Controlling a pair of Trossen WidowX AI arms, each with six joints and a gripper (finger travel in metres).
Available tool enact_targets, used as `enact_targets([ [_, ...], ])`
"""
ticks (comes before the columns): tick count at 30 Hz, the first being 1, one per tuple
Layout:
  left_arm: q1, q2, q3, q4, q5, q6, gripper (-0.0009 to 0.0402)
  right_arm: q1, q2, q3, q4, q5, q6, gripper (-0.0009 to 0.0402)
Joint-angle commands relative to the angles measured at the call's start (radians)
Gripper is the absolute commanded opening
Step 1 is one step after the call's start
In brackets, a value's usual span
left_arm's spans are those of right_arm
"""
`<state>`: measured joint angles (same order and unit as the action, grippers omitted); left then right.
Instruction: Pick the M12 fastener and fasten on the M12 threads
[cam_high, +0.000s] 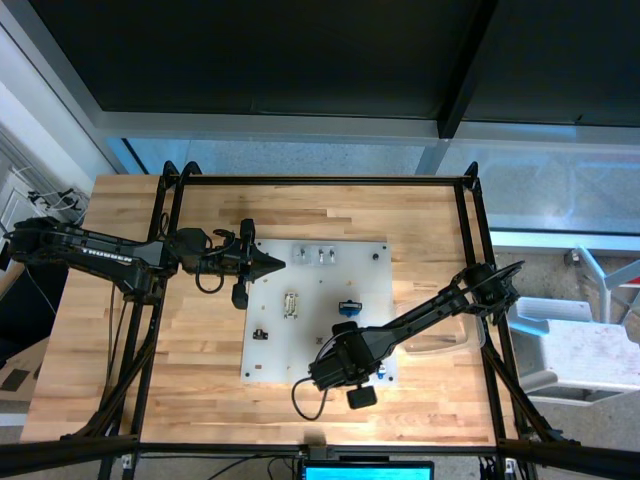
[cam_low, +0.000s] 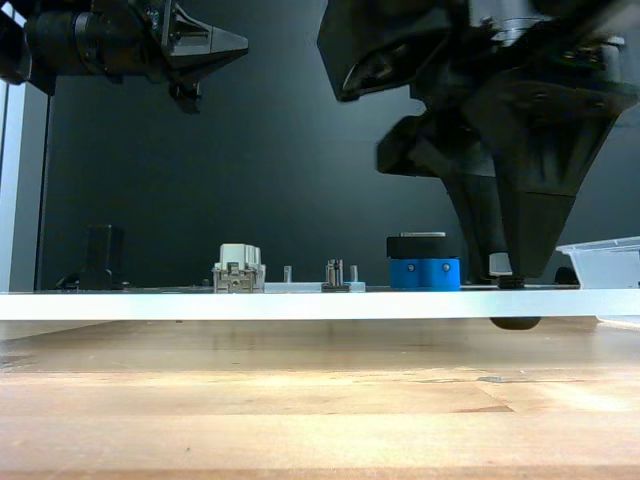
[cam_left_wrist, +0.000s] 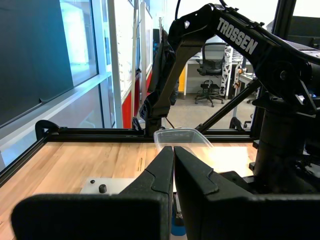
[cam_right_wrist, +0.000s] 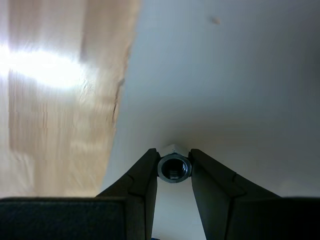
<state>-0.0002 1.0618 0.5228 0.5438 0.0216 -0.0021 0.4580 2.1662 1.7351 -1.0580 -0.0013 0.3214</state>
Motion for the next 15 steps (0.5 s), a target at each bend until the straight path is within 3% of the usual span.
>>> enact_targets([
  [1, 0.000, 0.000, 0.000, 0.000, 0.000, 0.000, 0.0000, 0.000, 0.001, 0.000, 0.005, 0.001, 0.204, 0.0018],
  [10, 0.000, 0.000, 0.000, 0.000, 0.000, 0.000, 0.0000, 0.000, 0.001, 0.000, 0.008, 0.001, 0.816, 0.0018],
  [15, 0.000, 0.000, 0.000, 0.000, 0.000, 0.000, 0.0000, 0.000, 0.001, 0.000, 0.010, 0.001, 1.026, 0.0018],
])
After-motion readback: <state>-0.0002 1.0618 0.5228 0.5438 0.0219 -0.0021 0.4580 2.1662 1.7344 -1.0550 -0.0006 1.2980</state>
